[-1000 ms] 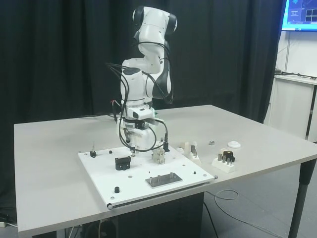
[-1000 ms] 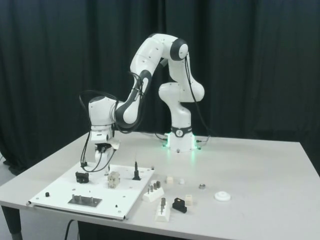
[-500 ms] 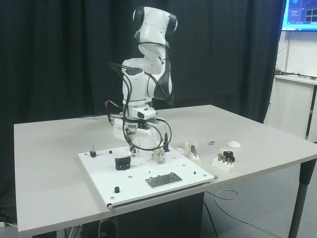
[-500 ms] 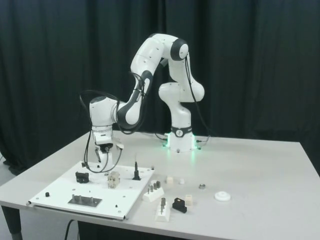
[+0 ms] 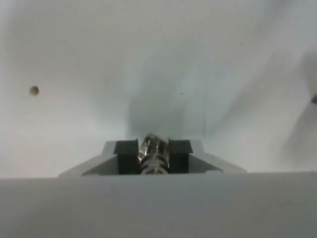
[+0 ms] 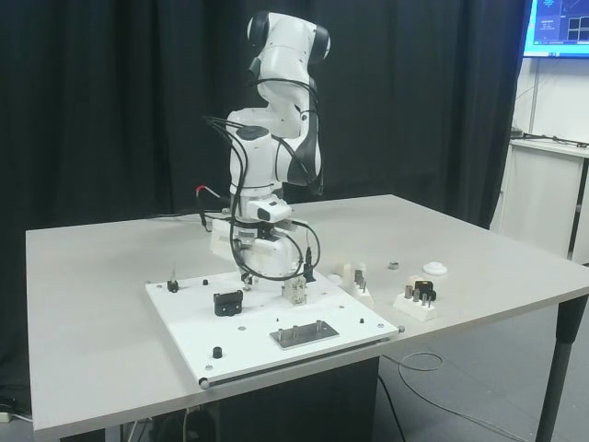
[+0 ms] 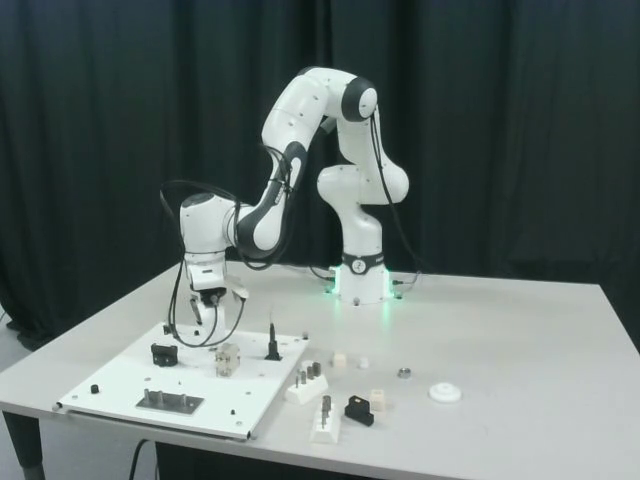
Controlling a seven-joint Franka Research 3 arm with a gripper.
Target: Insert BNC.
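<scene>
We see the end effector (image 5: 153, 161) clenched on the BNC connector (image 5: 152, 154), hovering above the white board (image 6: 267, 322).

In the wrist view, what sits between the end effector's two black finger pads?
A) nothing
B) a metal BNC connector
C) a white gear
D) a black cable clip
B: the wrist view shows a ridged metal BNC connector clamped between the black finger pads of the end effector, above the white board.
</scene>
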